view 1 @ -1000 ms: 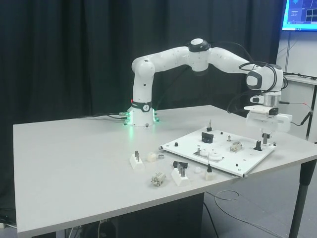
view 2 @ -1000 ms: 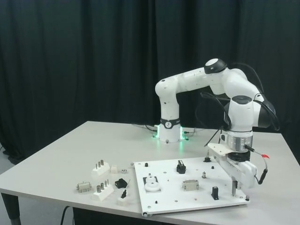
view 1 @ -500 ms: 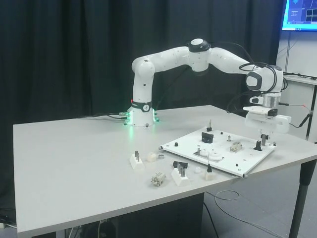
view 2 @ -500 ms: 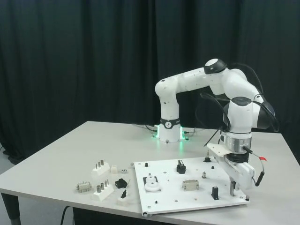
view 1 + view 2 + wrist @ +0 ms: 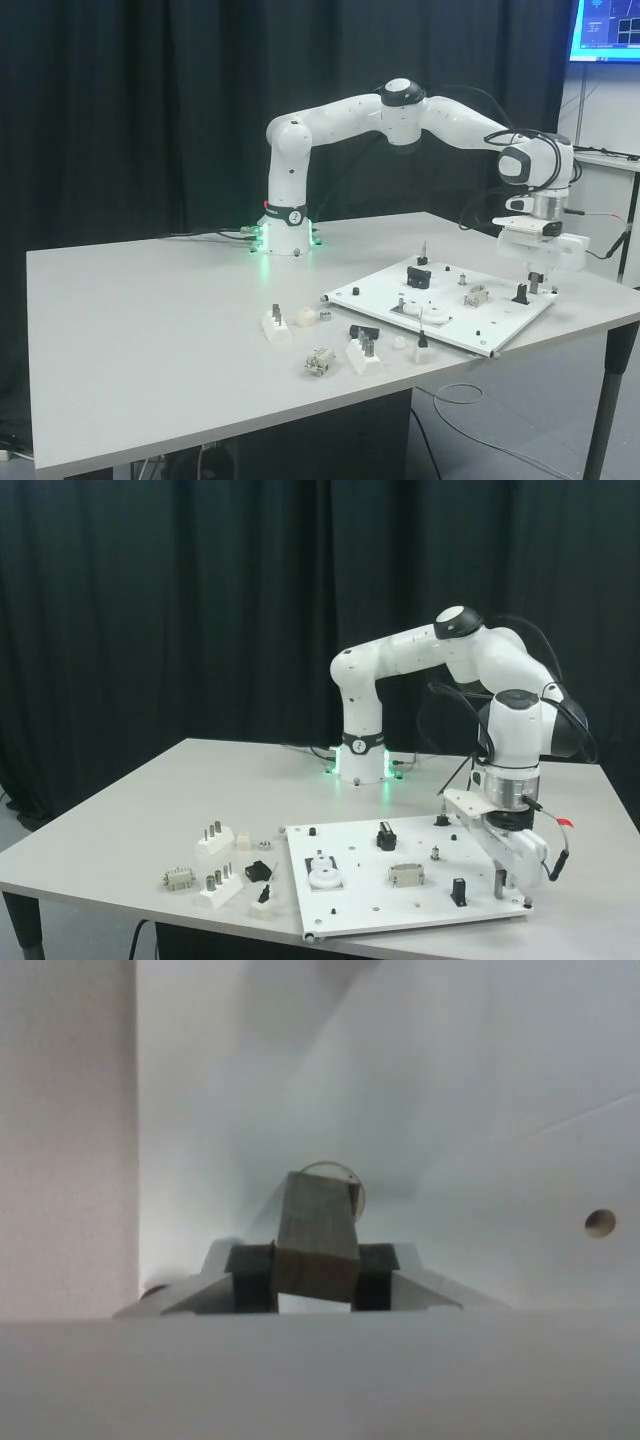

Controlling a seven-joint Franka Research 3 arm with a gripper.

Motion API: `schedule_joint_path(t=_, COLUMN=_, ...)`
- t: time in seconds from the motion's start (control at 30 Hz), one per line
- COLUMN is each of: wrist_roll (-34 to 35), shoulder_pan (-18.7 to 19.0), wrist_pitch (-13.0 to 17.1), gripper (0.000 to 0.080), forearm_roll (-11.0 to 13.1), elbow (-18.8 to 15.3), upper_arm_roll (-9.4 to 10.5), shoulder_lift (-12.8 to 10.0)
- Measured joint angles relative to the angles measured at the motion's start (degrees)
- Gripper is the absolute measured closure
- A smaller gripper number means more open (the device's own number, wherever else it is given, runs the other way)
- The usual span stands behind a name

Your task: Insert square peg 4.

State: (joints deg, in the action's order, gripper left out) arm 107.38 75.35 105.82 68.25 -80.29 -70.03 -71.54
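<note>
A grey square peg (image 5: 317,1233) is clamped between my two black fingertips, and my gripper (image 5: 313,1278) is shut on it. In the wrist view the peg's far end lies over a round hole outline (image 5: 340,1182) in the white board (image 5: 480,1080). From the first room view my gripper (image 5: 541,276) hangs low over the board's far right corner (image 5: 548,297). The second room view shows the peg (image 5: 498,882) standing upright, its lower end at the board (image 5: 400,905) near the right edge.
On the board stand a black block (image 5: 417,274), a black clip (image 5: 519,292), a grey connector (image 5: 474,294) and a white round part (image 5: 323,872). Loose white holders and small parts (image 5: 320,340) lie on the grey table (image 5: 150,320) left of the board.
My gripper has shifted slightly toward the board's right edge and sunk a little, carrying the peg with it.
</note>
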Motion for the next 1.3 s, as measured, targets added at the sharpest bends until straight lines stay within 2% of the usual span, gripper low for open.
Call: schedule_joint_path(t=1.3, wrist_roll=0.00, shoulder_pan=-0.76, wrist_pitch=-1.84, gripper=0.0649, forearm_roll=-0.36, elbow=1.24, upper_arm_roll=0.47, shoulder_lift=0.13)
